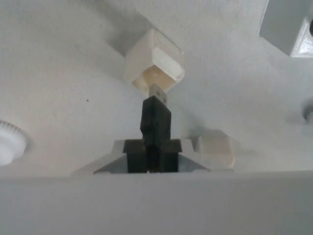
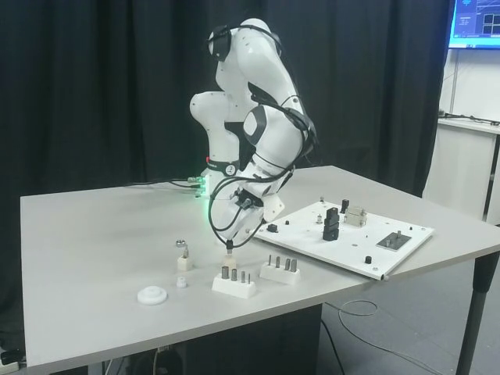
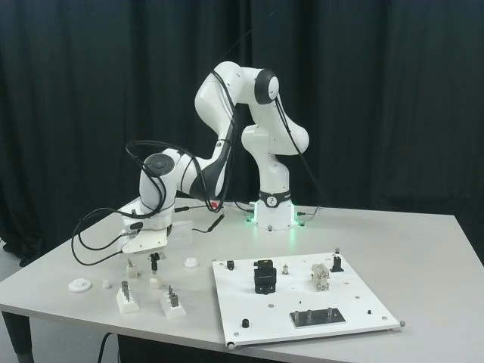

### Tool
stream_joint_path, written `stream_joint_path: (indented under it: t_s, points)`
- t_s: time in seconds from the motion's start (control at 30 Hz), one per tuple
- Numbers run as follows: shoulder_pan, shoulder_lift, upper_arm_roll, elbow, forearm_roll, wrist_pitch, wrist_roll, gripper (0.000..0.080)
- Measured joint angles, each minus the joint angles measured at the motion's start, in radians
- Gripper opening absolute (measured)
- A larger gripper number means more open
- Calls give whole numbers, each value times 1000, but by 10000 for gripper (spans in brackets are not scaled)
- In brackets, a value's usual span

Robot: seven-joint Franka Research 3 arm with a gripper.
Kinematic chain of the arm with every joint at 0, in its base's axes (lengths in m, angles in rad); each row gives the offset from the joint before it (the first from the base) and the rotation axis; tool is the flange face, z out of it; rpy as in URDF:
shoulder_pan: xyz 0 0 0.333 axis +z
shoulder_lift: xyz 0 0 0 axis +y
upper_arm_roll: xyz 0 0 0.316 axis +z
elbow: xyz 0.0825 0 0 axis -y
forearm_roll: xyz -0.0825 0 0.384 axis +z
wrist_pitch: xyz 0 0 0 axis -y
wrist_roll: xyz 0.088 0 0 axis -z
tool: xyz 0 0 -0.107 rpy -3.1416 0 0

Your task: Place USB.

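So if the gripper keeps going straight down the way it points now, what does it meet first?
The black USB plug held in the gripper would reach the small white block holder first; its metal tip looks right at the holder's opening, though the depth is unclear.

white rounded arm [image 3: 227, 151] with black joints, black cables, green-lit base [image 3: 274, 218].

You get even overhead light in both room views, black curtain [image 3: 393, 91] dark, soft shadows on the table [image 2: 94, 234]. Wrist view is dimmer; the near white block [image 1: 154, 61] looks soft.
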Motion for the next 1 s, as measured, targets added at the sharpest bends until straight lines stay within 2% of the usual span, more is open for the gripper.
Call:
stream_joint_path:
  t_s: [1.0]
  points:
    - [0,23,-10,1,9,27,-25,52]
